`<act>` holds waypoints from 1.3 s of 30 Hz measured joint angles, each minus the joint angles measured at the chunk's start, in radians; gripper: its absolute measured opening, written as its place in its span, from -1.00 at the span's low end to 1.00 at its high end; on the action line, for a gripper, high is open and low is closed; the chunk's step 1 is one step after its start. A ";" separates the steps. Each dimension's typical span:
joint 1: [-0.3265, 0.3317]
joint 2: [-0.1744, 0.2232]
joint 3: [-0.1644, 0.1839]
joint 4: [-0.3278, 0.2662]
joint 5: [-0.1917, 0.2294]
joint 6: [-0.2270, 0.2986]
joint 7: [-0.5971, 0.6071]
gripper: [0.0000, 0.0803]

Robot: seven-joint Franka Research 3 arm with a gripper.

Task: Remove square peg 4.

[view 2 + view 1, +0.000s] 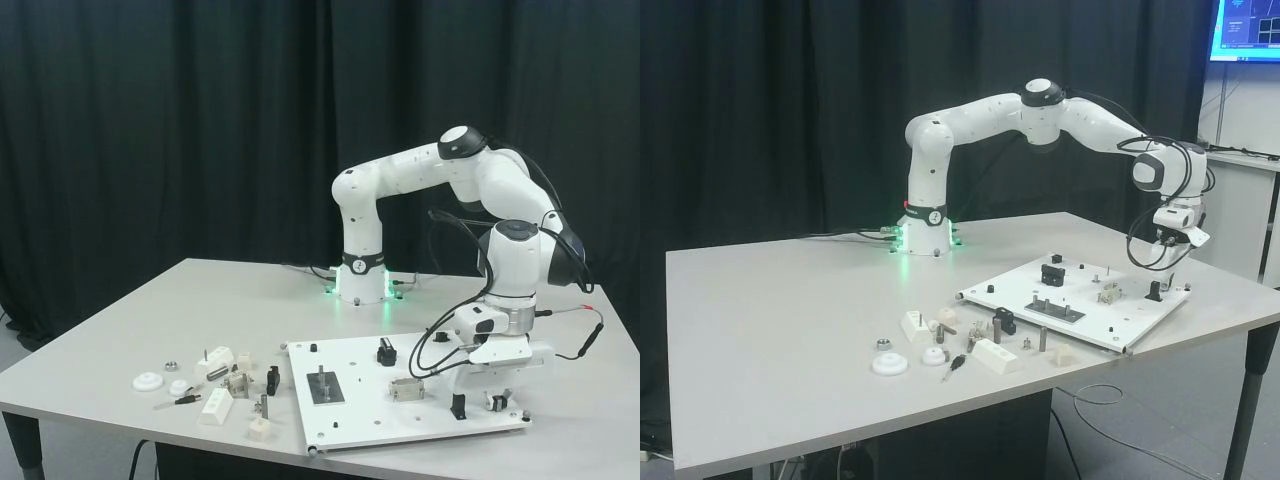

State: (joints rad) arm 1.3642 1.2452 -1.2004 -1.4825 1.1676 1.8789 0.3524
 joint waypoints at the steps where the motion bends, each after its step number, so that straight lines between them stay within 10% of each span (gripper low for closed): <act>1: 0.000 0.000 0.000 0.000 0.000 0.000 0.001 -0.74; 39: -0.001 -0.012 -0.001 -0.001 -0.003 -0.002 0.052 -0.76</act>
